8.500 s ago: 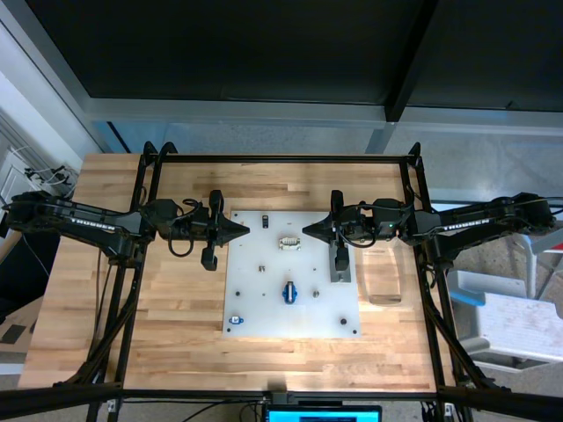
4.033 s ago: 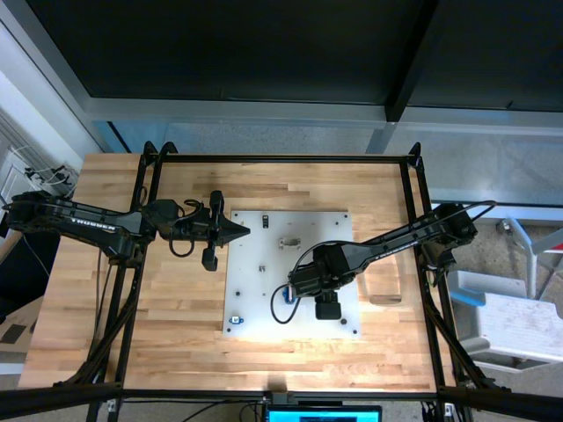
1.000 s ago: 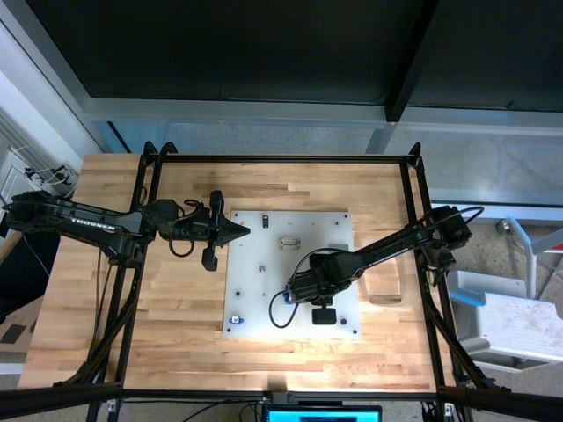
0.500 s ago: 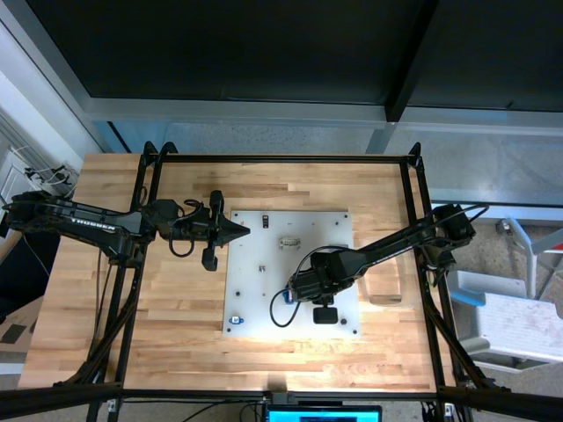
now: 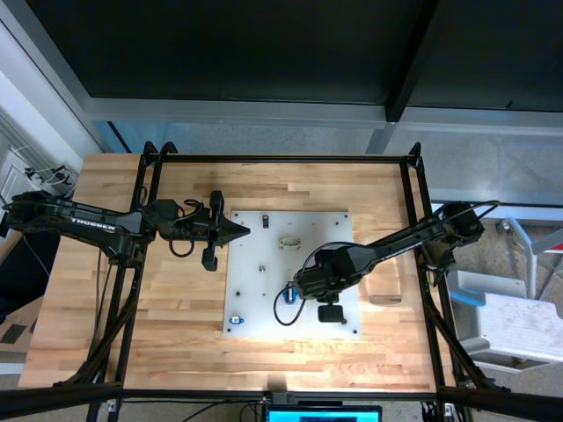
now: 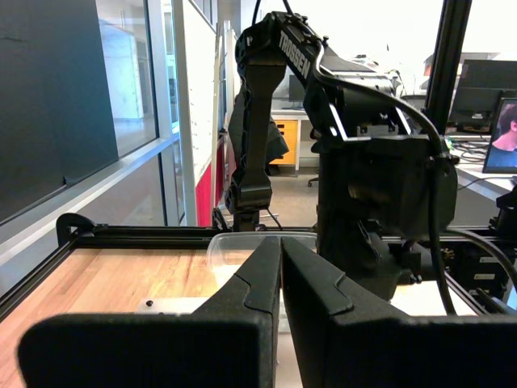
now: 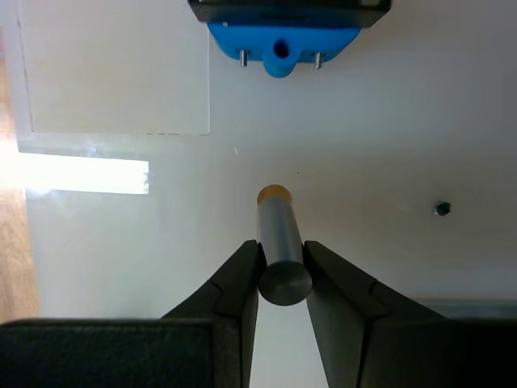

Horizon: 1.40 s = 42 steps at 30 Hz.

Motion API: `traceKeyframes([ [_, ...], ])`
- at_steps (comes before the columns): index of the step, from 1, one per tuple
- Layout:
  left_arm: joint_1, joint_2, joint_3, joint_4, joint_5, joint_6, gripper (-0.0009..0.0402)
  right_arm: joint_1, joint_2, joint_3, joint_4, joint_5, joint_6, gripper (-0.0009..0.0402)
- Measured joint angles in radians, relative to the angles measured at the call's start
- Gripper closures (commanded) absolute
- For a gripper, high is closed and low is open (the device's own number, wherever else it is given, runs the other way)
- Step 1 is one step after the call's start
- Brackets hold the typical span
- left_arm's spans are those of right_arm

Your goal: Pick the 16mm cylinder and place it in the container

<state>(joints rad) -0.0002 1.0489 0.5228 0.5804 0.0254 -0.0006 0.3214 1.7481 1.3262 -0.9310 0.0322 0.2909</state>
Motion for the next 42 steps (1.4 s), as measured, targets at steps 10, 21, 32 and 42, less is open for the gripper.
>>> traceKeyframes([
  [10, 0.000, 0.000, 0.000, 0.000, 0.000, 0.000, 0.0393, -0.001, -0.080, 0.000, -0.044, 0.000, 0.024, 0.0352],
  [21, 0.000, 0.000, 0.000, 0.000, 0.000, 0.000, 0.0393, -0.001, -0.216, -0.048, -0.130, 0.001, 0.080, 0.0352],
  [32, 0.000, 0.000, 0.000, -0.001, 0.000, 0.000, 0.0393, -0.003, -0.398, -0.225, -0.124, 0.002, 0.178, 0.0352],
  [42, 0.000, 0.000, 0.000, 0.000, 0.000, 0.000, 0.0393, -0.003, -0.557, -0.370, -0.123, 0.005, 0.227, 0.0352],
])
